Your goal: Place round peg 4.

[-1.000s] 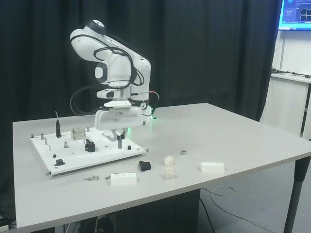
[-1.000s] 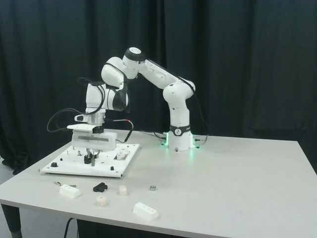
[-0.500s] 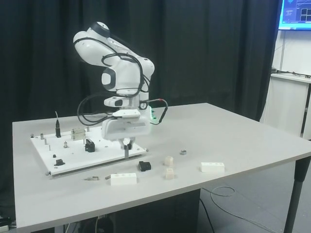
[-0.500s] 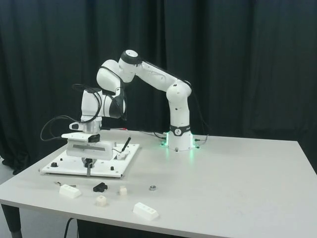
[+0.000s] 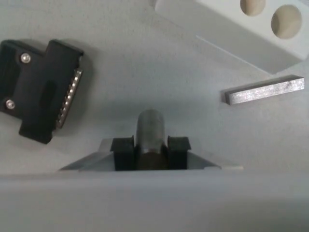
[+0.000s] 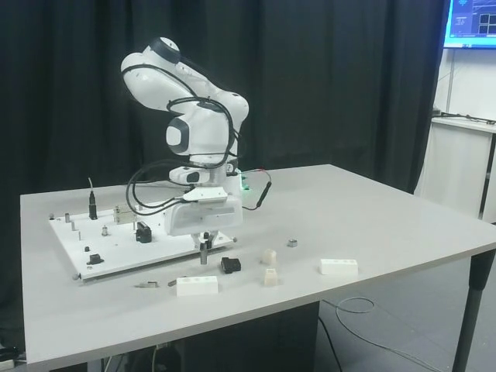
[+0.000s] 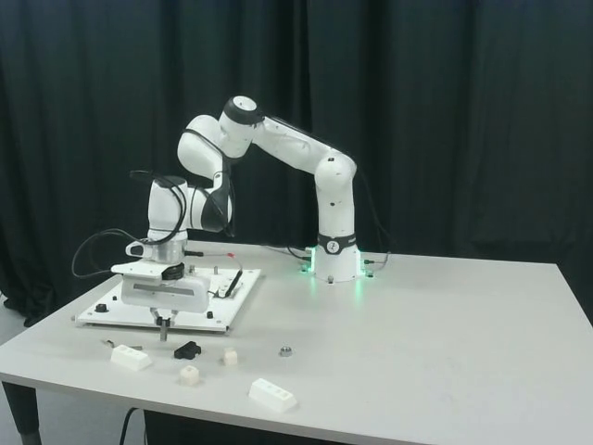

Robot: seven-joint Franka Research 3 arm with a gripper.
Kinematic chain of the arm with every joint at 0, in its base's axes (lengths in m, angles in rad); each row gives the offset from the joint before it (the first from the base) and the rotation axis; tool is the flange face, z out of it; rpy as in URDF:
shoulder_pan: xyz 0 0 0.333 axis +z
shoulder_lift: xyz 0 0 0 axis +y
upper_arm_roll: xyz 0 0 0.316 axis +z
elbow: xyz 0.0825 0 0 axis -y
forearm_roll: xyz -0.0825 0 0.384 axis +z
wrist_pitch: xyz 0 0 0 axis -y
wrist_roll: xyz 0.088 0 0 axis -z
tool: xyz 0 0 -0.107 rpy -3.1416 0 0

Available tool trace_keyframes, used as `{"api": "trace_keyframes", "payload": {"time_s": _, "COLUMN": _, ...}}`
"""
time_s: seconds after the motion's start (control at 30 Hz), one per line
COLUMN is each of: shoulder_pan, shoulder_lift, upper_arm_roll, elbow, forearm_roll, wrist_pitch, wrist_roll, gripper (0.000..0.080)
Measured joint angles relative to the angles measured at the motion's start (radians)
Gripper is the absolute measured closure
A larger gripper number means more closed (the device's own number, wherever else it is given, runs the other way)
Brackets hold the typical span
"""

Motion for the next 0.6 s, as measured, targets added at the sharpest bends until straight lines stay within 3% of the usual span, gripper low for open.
{"api": "trace_keyframes", "payload": {"time_s": 0.37, "shoulder_pan": 0.033, "shoulder_lift": 0.000, "upper_arm_roll": -0.028, "elbow": 0.027, "forearm_roll": 0.010, "wrist_pitch": 0.000, "wrist_roll": 0.000, "gripper": 0.0659}}
{"api": "trace_keyframes", "payload": {"time_s": 0.4, "shoulder_pan": 0.035, "shoulder_lift": 0.000, "upper_arm_roll": -0.030, "elbow": 0.029, "forearm_roll": 0.011, "wrist_pitch": 0.000, "wrist_roll": 0.000, "gripper": 0.0601}}
{"api": "trace_keyframes", "payload": {"time_s": 0.53, "shoulder_pan": 0.043, "shoulder_lift": 0.000, "upper_arm_roll": -0.035, "elbow": 0.037, "forearm_roll": 0.018, "wrist_pitch": 0.000, "wrist_roll": 0.000, "gripper": 0.0601}}
{"api": "trace_keyframes", "payload": {"time_s": 0.57, "shoulder_pan": 0.045, "shoulder_lift": 0.000, "upper_arm_roll": -0.035, "elbow": 0.040, "forearm_roll": 0.019, "wrist_pitch": 0.000, "wrist_roll": 0.000, "gripper": 0.0257}}
{"api": "trace_keyframes", "payload": {"time_s": 0.6, "shoulder_pan": 0.047, "shoulder_lift": 0.000, "upper_arm_roll": -0.036, "elbow": 0.042, "forearm_roll": 0.019, "wrist_pitch": 0.000, "wrist_roll": 0.000, "gripper": 0.0257}}
